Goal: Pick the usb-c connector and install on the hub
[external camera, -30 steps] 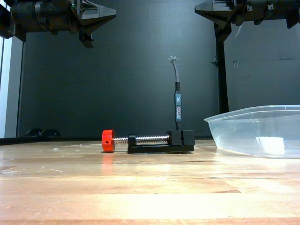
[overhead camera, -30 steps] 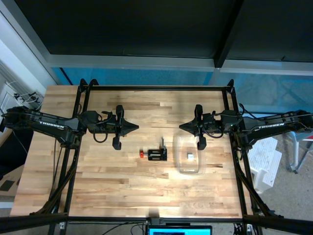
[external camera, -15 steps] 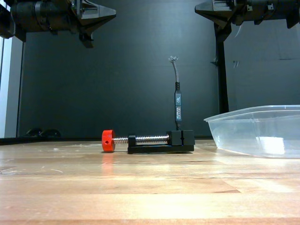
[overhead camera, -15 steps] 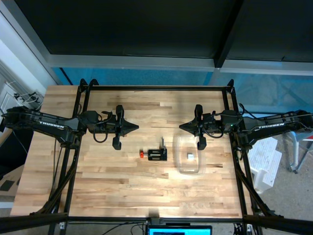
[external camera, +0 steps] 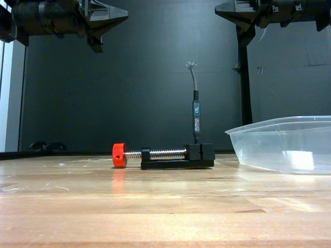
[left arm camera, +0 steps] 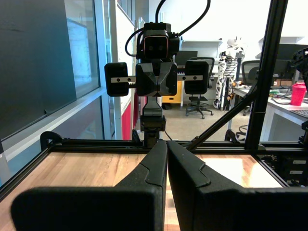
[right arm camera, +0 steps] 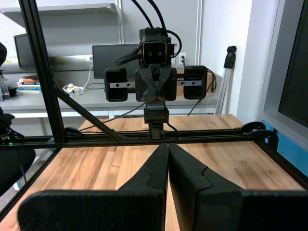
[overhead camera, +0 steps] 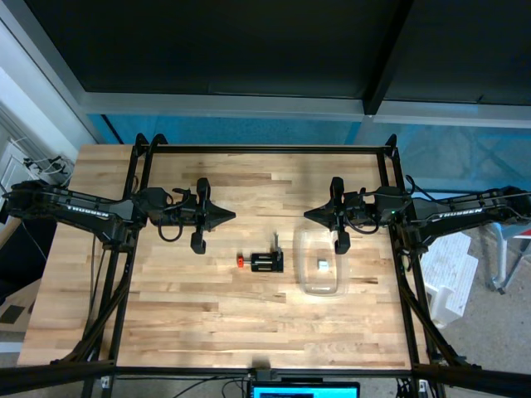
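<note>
Clear plastic tub [overhead camera: 319,284] nearest, with small pale usb-c connector [overhead camera: 322,264] lying free inside, untouched. Just beside, black screw vise with red knob [overhead camera: 267,264] clamping slim black hub [external camera: 196,118] upright. Farther back, left gripper [overhead camera: 226,215] and right gripper [overhead camera: 310,215], both pinched together, empty, hovering high. Part right jaws first, drop straight into tub, avoid walls, grasp connector squarely, keeping plug end free for hub.

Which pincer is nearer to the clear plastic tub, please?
Right. The right pincer hovers high, close by the tub; the left pincer hovers high beyond the clamp, farther off.
</note>
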